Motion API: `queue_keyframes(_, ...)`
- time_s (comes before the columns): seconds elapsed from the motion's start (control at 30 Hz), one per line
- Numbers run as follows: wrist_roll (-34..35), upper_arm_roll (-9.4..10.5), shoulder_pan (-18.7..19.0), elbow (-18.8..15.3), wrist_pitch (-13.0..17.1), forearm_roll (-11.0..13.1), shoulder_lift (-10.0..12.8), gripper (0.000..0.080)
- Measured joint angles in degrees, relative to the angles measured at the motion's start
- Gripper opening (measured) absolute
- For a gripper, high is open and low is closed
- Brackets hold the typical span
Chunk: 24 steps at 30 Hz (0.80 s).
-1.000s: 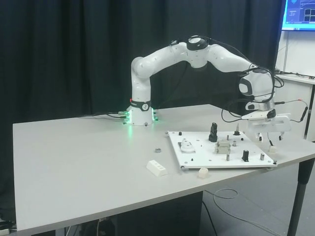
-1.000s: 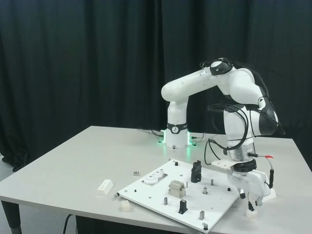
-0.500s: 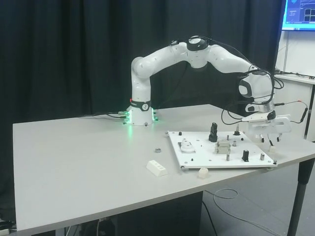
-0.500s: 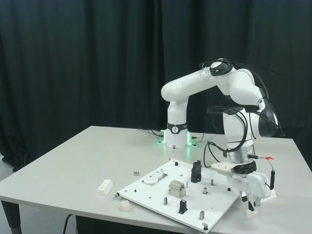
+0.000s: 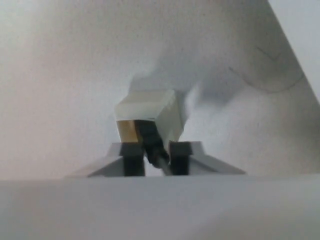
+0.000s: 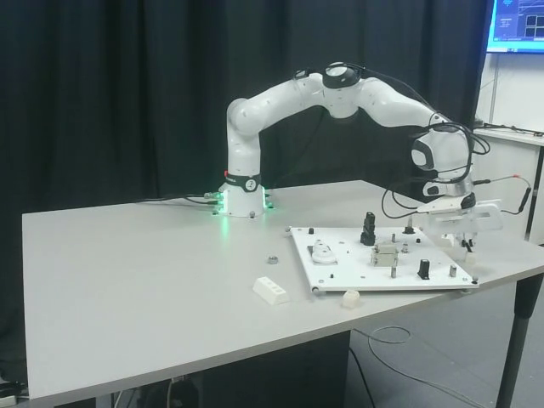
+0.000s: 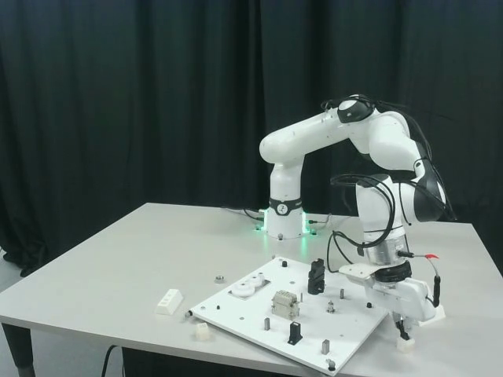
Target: Pick USB.
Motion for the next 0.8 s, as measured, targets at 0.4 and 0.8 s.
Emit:
queue_keyframes(0.4,-0.3,-0.69,-0.1,0.0,0.4,0.8,0.5,0.0069)
queue_keyframes(0.8,2.0,-4.32,-0.1,-0.3,-4.3,0.7,2.7,0.0069)
